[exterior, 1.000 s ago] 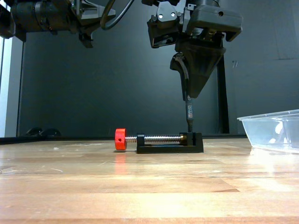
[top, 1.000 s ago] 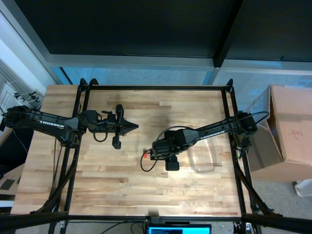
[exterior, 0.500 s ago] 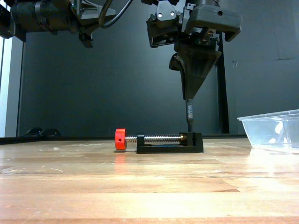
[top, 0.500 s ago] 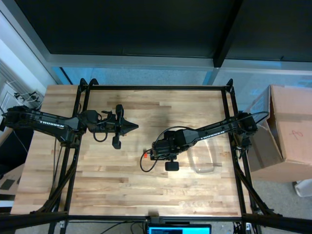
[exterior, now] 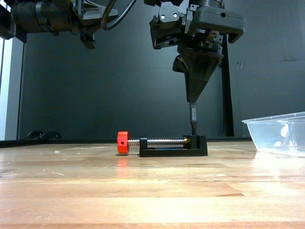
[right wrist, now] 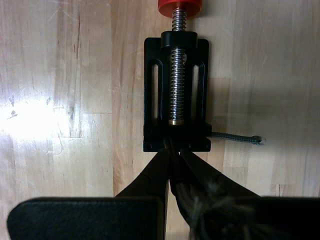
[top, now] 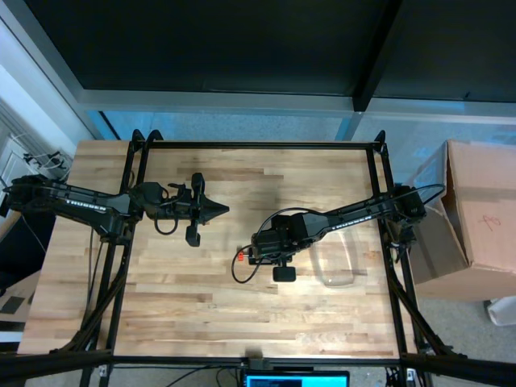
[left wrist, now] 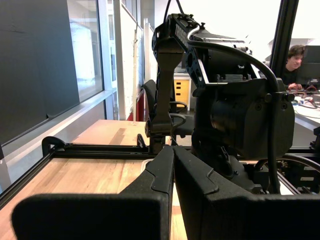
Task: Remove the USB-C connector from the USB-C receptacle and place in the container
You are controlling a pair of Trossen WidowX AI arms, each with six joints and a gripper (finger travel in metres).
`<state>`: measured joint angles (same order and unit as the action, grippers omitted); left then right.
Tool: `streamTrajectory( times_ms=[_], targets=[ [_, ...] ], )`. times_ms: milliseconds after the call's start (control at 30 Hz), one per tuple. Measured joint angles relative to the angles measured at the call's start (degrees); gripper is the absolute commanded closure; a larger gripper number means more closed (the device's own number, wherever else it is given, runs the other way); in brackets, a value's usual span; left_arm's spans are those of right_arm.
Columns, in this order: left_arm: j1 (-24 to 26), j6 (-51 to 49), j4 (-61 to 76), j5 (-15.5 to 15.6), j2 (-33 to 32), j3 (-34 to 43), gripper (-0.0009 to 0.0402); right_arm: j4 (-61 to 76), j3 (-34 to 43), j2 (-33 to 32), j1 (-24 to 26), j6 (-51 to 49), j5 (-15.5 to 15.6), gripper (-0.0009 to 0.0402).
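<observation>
The slim dark USB-C connector (exterior: 193,114) is a narrow plug with a pale label on its body. It stands upright, with its upper end pinched between the closed fingers of the right end effector (exterior: 192,98). Its lower tip meets the end block of the black clamp fixture with a steel threaded screw (exterior: 171,145). The low view does not show how deep the tip sits there.

The low view shows the connector side on, which the high view cannot, because there the right end effector (top: 264,251) covers it. From above, only the clamp's red round knob (top: 240,256) peeks out beside that end effector. The high view also shows a thin dark cable (top: 236,274) curving out over the pale wooden counter (top: 201,298).

The right wrist view looks straight down on the clamp (right wrist: 176,95). It shows a braided cord (right wrist: 184,197) running up between the fingers and a short braided stub (right wrist: 235,137) poking out sideways from the end block.

The left end effector (top: 216,210) hangs well apart, over the counter's far left part. The left wrist view shows its fingers (left wrist: 162,167) pressed together with nothing between them.

There are two arms, one connector, one clamp with one knob, and one clear plastic container (exterior: 276,133). The container sits on the counter to the right of the clamp, apart from it. Its rim (top: 334,280) is faint from above.
</observation>
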<state>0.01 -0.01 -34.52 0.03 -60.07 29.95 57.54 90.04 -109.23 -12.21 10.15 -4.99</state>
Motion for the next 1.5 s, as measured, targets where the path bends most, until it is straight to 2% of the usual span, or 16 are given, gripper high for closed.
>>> streamTrajectory(
  times_ms=[433, 600, 1200, 1500],
  targets=[
    [0.0, 0.0, 0.0, 0.0, 0.0, 0.0, 0.0393, 2.5, 2.0, 2.9, 0.0, 0.0, 0.0, 0.0393],
    [0.0, 0.0, 0.0, 0.0, 0.0, 0.0, 0.0393, 2.9, -0.3, 5.0, -1.0, 0.1, 0.0, 0.0393],
    [0.0, 0.0, 0.0, 0.0, 0.0, 0.0, 0.0393, 1.0, -27.1, 30.3, -7.1, 1.0, 0.0, 0.0391],
    [0.0, 0.0, 0.0, 0.0, 0.0, 0.0, 0.0393, 1.1, -40.3, 40.3, -9.3, 4.6, 0.0, 0.0358]
  ],
)
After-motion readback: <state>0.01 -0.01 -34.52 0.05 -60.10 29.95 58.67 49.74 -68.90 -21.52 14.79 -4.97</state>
